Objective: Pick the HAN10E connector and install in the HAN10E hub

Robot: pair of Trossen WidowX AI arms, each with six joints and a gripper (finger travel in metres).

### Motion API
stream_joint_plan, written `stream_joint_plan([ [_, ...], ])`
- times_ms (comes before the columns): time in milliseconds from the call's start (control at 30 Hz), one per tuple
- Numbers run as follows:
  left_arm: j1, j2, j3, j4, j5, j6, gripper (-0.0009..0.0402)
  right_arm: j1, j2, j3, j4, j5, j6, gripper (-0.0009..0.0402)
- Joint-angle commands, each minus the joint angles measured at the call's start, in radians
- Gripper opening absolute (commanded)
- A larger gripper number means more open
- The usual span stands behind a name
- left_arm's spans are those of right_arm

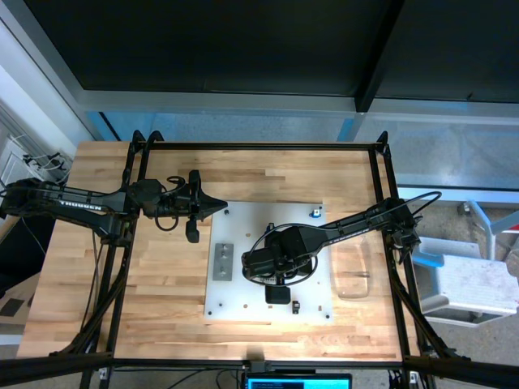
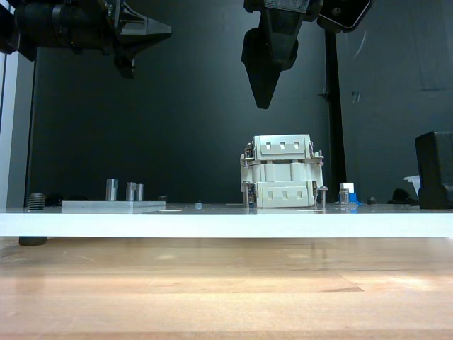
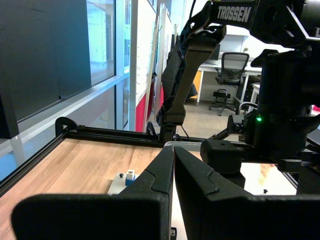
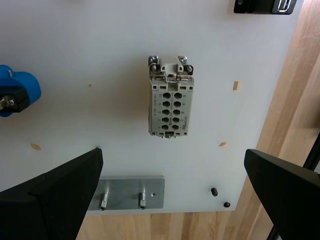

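Observation:
The pale beige HAN10E connector [image 4: 169, 107] sits on top of the HAN10E hub [image 2: 284, 193] on the white plate [image 4: 90, 45], its rows of dark pin holes facing up. In the low view the connector [image 2: 282, 149] forms the upper block of the stack. The hub's silvery tabs [image 4: 170, 67] stick out at one end. My right gripper [image 4: 172, 155] hangs open above the stack, clear of it, with nothing between its fingers [image 4: 55, 195]. In the low view its tip [image 2: 263, 95] is well above the connector. My left gripper [image 3: 173, 167] is shut and empty, parked high at the board's left edge [image 1: 216, 207].
A grey metal block [image 1: 223, 261] with upright pins lies on the plate's left side. A blue part [image 4: 17, 92] stands near the far edge. A black part [image 1: 277, 294] sits near the front. A clear tray [image 1: 354, 274] rests on the wood to the right.

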Motion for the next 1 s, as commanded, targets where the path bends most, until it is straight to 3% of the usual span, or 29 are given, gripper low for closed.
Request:
stream_joint_plan([
  [33,0.0,0.0,0.0,0.0,0.0,0.0,0.0,0.0,0.002,0.0,0.003,0.0,0.0,0.04],
  [1000,0.0,0.0,0.0,0.0,0.0,0.0,0.0,0.0,0.002,0.0,0.024,0.0,0.0,0.04],
])
